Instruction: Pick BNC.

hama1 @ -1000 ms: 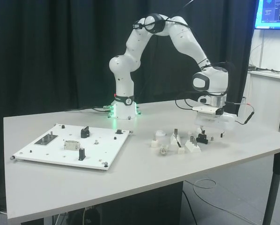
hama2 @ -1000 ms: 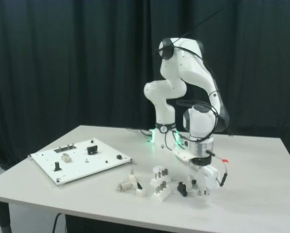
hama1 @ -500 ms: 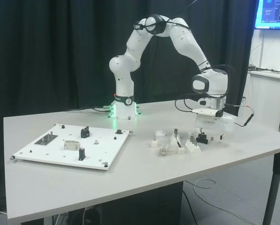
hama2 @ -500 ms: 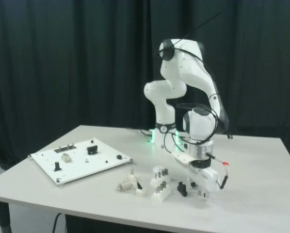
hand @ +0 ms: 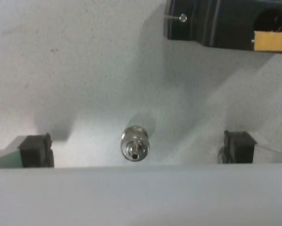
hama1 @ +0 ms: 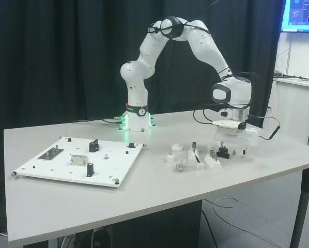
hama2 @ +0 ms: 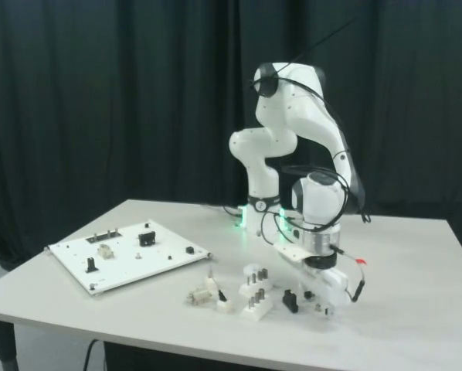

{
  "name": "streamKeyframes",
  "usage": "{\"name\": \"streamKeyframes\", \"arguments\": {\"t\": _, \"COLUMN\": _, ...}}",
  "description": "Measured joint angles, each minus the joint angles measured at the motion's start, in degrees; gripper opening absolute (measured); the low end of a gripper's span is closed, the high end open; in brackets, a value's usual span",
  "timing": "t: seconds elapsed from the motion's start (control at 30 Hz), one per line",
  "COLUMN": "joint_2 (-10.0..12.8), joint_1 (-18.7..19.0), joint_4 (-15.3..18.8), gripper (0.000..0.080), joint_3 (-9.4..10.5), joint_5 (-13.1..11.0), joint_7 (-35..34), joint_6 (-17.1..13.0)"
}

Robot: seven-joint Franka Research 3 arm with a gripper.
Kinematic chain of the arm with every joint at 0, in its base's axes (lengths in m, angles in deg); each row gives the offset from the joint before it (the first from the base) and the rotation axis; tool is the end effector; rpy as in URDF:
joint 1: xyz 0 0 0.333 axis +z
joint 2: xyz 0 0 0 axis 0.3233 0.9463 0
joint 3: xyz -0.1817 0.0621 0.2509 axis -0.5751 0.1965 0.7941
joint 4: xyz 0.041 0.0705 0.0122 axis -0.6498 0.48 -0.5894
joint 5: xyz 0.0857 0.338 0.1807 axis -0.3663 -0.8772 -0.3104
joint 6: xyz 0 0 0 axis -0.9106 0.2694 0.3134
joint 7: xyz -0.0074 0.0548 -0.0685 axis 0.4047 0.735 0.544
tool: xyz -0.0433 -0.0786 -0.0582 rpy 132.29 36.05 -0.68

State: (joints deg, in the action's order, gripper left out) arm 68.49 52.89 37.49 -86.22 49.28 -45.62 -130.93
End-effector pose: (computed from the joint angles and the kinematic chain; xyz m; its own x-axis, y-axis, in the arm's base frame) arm 0.5533 0.2420 0.1848 -0.0828 -0.9966 0.0037 -0.9963 0.0827 -0.0214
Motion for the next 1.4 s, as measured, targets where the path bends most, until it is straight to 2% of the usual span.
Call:
{"name": "streamKeyframes", "arguments": {"t": 0.5, "joint_2": 0.1, "joint_1": 0.1, "joint_4": 0.0, "gripper": 0.08, "joint_3": 0.17, "joint_5": 0.2, "joint_7": 0.0, "joint_6": -0.2}}
{"name": "streamKeyframes", "arguments": {"t": 0.53, "joint_2": 0.1, "joint_1": 0.1, "joint_4": 0.0, "gripper": 0.0506, "joint_3": 0.17, "joint_5": 0.3, "joint_7": 0.0, "joint_6": -0.2}}
{"name": "streamKeyframes", "arguments": {"t": 0.67, "joint_2": 0.3, "joint_1": 0.1, "joint_4": 0.0, "gripper": 0.0506, "joint_3": 0.15, "joint_5": 0.8, "joint_7": 0.0, "joint_6": -0.2}}
{"name": "streamKeyframes", "arguments": {"t": 0.7, "joint_2": 0.4, "joint_1": 0.1, "joint_4": 0.0, "gripper": 0.0344, "joint_3": 0.15, "joint_5": 0.9, "joint_7": 0.0, "joint_6": -0.2}}
{"name": "streamKeyframes", "arguments": {"t": 0.97, "joint_2": 1.0, "joint_1": 0.1, "joint_4": 0.0, "gripper": 0.0344, "joint_3": 0.15, "joint_5": 1.0, "joint_7": 0.0, "joint_6": -1.1}}
{"name": "streamKeyframes", "arguments": {"t": 1.0, "joint_2": 1.0, "joint_1": 0.1, "joint_4": 0.0, "gripper": 0.0122, "joint_3": 0.15, "joint_5": 1.0, "joint_7": 0.0, "joint_6": -1.1}}
{"name": "streamKeyframes", "arguments": {"t": 1.4, "joint_2": 0.8, "joint_1": 0.1, "joint_4": -0.7, "gripper": 0.0123, "joint_3": 0.12, "joint_5": 2.1, "joint_7": 0.1, "joint_6": -1.2}}
